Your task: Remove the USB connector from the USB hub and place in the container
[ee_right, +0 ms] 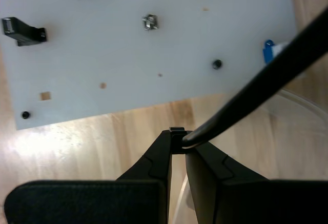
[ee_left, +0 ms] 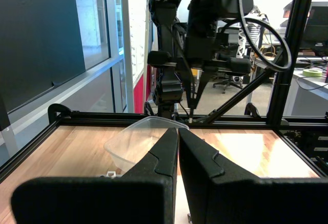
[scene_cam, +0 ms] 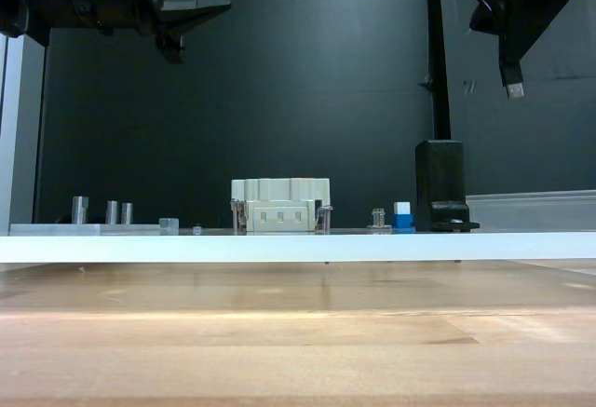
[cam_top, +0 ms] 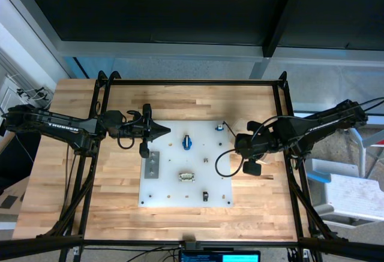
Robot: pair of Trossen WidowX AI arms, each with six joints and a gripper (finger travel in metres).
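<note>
While the worktop (cam_top: 258,205) carries the white task board (cam_top: 168,193), the left end effector (ee_left: 178,152) hangs pinched shut and empty over the board's left edge. The right end effector (ee_right: 178,134), clamped on the USB connector (scene_cam: 511,86), holds it high near the container (ee_left: 138,142). The looping cable (cam_top: 223,165) may snag the tub's rim and tip it. The USB hub (cam_top: 205,196) and blue part (cam_top: 187,142) sit below and block nothing.

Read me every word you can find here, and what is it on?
"TROSSEN": white letters on the left arm.
Screen at the view's near edge: text too small to read.
No words on the left gripper, shut over the board's far-left part, or the right gripper, holding the USB connector just right of the board.
</note>
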